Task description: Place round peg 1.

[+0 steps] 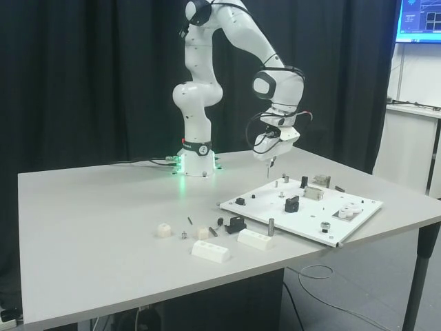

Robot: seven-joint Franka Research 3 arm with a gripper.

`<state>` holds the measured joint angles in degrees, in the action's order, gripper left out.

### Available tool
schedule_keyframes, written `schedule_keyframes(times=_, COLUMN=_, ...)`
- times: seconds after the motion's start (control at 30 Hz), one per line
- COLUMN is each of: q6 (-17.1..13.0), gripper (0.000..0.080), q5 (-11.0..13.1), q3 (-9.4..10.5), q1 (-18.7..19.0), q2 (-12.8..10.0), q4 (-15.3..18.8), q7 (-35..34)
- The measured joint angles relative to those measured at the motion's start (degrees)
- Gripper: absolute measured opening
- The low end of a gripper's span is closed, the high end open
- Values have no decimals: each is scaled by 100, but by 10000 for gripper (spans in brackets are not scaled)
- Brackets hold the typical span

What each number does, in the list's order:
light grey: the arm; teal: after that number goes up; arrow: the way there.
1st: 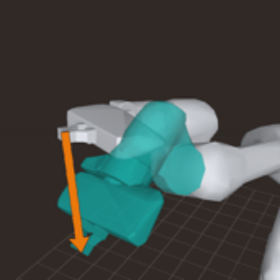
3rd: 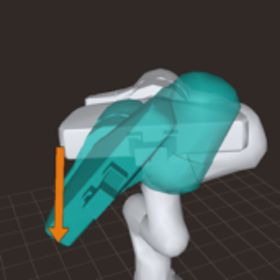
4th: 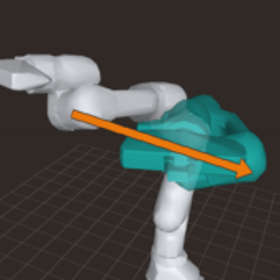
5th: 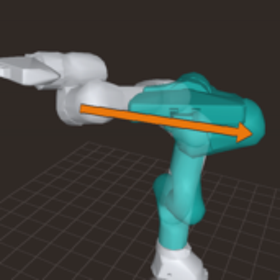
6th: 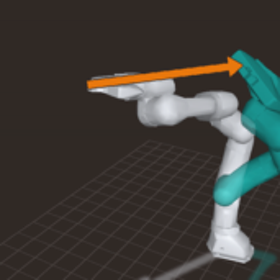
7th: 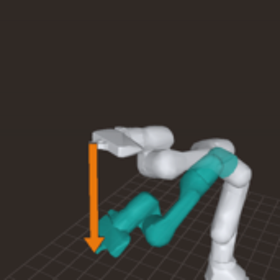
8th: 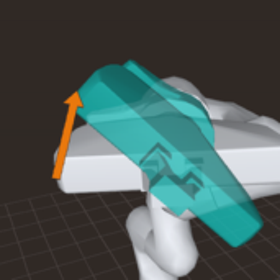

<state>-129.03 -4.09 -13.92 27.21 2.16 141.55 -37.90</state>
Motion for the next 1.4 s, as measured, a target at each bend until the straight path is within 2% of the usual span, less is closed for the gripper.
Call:
schedule_keyframes(times=0.63, q6=3, gripper=22, q5=-18, q3=0, q1=0, q2=3, q4=-2, q7=0)
schedule_keyframes(times=1.03, q6=9, gripper=22, q5=-115, q3=-3, q1=-19, q2=10, q4=-31, q7=0)
schedule_keyframes(times=1.2, q6=37, gripper=22, q5=-340, q3=-9, q1=-117, q2=12, q4=-101, q7=0)
schedule_keyframes(times=1.4, q6=125, gripper=22, q5=-876, q3=-18, q1=-392, q2=44, q4=-221, q7=27)
